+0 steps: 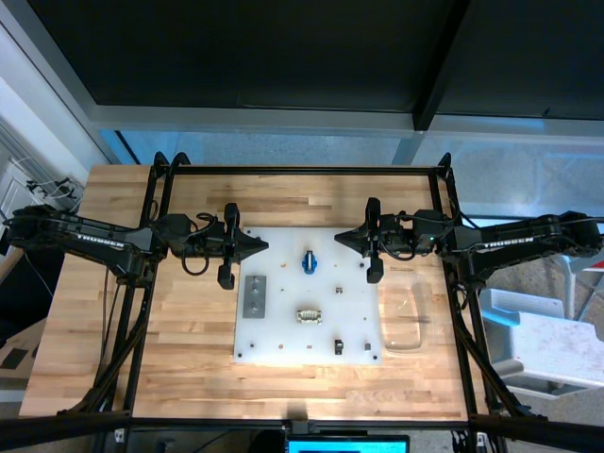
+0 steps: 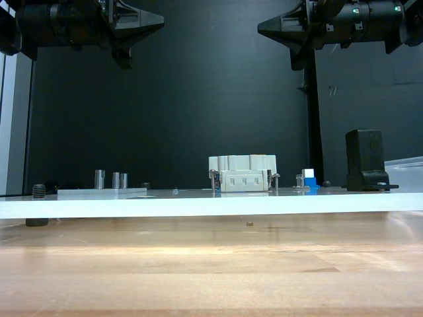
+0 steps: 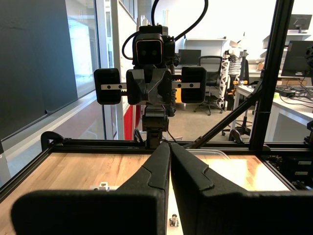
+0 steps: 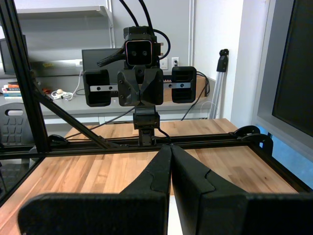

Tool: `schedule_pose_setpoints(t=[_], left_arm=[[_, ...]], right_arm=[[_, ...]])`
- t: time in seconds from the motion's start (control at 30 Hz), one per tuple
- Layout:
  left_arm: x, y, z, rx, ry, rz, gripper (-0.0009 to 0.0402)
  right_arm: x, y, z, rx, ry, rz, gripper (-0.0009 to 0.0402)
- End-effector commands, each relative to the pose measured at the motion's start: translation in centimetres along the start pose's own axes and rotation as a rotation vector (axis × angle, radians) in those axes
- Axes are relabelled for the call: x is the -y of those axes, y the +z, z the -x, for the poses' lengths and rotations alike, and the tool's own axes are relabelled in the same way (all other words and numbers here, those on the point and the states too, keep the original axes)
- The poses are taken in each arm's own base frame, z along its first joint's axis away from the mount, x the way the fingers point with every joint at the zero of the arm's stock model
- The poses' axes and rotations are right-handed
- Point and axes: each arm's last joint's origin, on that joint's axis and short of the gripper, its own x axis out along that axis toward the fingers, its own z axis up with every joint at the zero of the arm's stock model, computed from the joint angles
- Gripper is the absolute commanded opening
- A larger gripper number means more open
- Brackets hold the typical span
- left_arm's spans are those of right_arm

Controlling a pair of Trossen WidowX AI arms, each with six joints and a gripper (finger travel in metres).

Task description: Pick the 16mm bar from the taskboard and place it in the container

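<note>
both arms hang high over the board [image 1: 283, 326], and nothing is picked yet. the left end effector [image 1: 264, 244] sits above the board's far left corner and the right end effector [image 1: 339, 236] above its far right part, tips facing each other and well apart. the wrist views show each with its fingers pressed together on nothing.

the bar [image 2: 99, 179] is, by my reading, the widest of three small pegs standing upright in the grey block [image 1: 249, 294] on the board's left side. the other two pegs [image 2: 119, 179] stand close by, so i would not swear to which is which. the container [image 1: 404, 321] lies on the worktop [image 1: 189, 363] just beside the board's right edge.

the step in hand is the reach, and the left arm is the nearer one. to do it well, spread the fingers before going down and centre over the peg from straight above. turn the wrist so the fingers straddle it without catching its neighbours. close low on the shaft, then pull straight up, since a tilted pull could bind it in its hole.
</note>
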Motion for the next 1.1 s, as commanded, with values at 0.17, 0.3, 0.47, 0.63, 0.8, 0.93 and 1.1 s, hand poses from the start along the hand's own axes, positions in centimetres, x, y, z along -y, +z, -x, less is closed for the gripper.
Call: schedule_pose_setpoints(t=[0.17,0.3,0.47,0.63,0.8,0.93,1.1], left_arm=[[0.0,0.01,0.0,0.0,-0.001,0.0,0.0],[0.01,0.01,0.0,0.0,-0.001,0.0,0.0],[0.01,0.01,0.0,0.0,-0.001,0.0,0.0],[0.01,0.01,0.0,0.0,-0.001,0.0,0.0],[0.01,0.01,0.0,0.0,-0.001,0.0,0.0],[0.0,0.01,0.0,0.0,0.0,0.0,0.0],[0.0,0.01,0.0,0.0,-0.001,0.0,0.0]], right_arm=[[0.01,0.0,0.0,0.0,0.0,0.0,0.0],[0.01,0.0,0.0,0.0,0.0,0.0,0.0],[0.0,0.0,0.0,0.0,0.0,0.0,0.0],[0.01,0.0,0.0,0.0,0.0,0.0,0.0],[0.0,0.01,0.0,0.001,0.001,0.0,0.0],[-0.01,0.14,-0.04,-0.002,0.003,0.0,0.0],[-0.08,0.81,-0.34,-0.068,0.001,-0.002,0.0]])
